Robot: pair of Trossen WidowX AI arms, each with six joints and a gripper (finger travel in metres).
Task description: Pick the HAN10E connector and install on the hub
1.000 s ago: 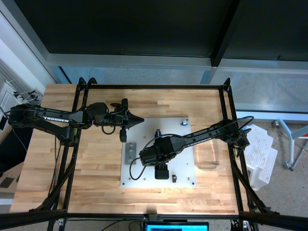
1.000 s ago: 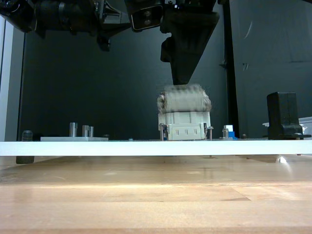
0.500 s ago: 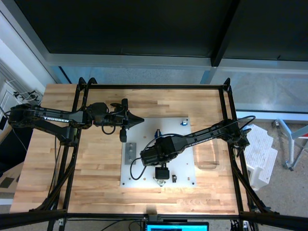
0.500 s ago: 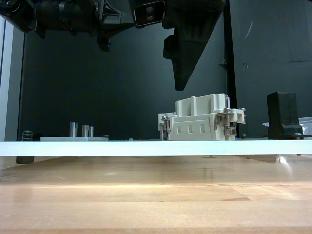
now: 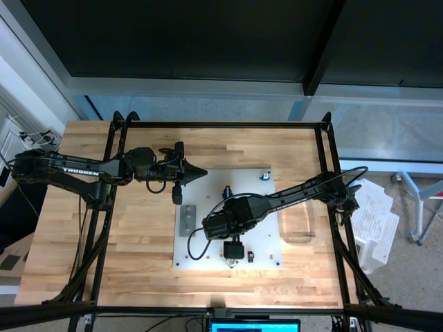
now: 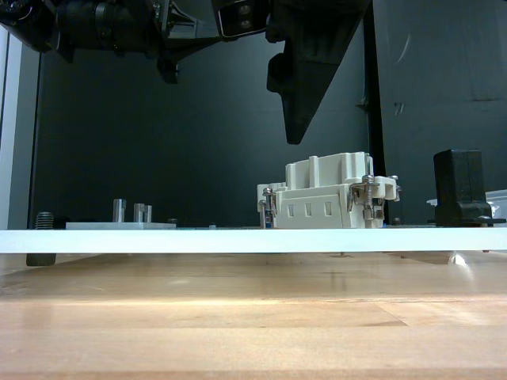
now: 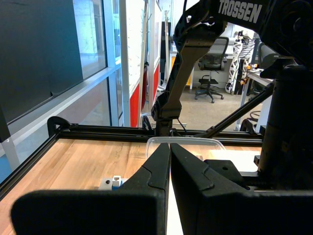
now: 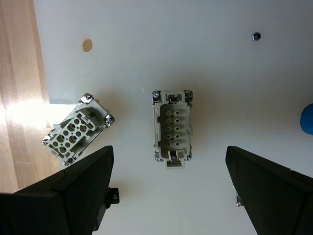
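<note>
**HAN10E connector (image 8: pixel 76 129) loose on hub (image 8: pixel 230 63); right claw (image 5: pixel 233 249) wide open**

Two beige multi-pin pieces are counted on the hub. One is a socket (image 8: pixel 171 128), fixed square to the plate. The other is the HAN10E connector, which lies askew just beside the socket, not touching it, near the plate's edge. The right claw is seen above both pieces, spread wide, with nothing gripped. The left claw (image 7: pixel 169 152) is seen over the bench (image 5: pixel 138 228) near the hub's far left corner, its fingers pressed together and empty. One blue part (image 8: pixel 308 120) is noted on the plate.
</note>
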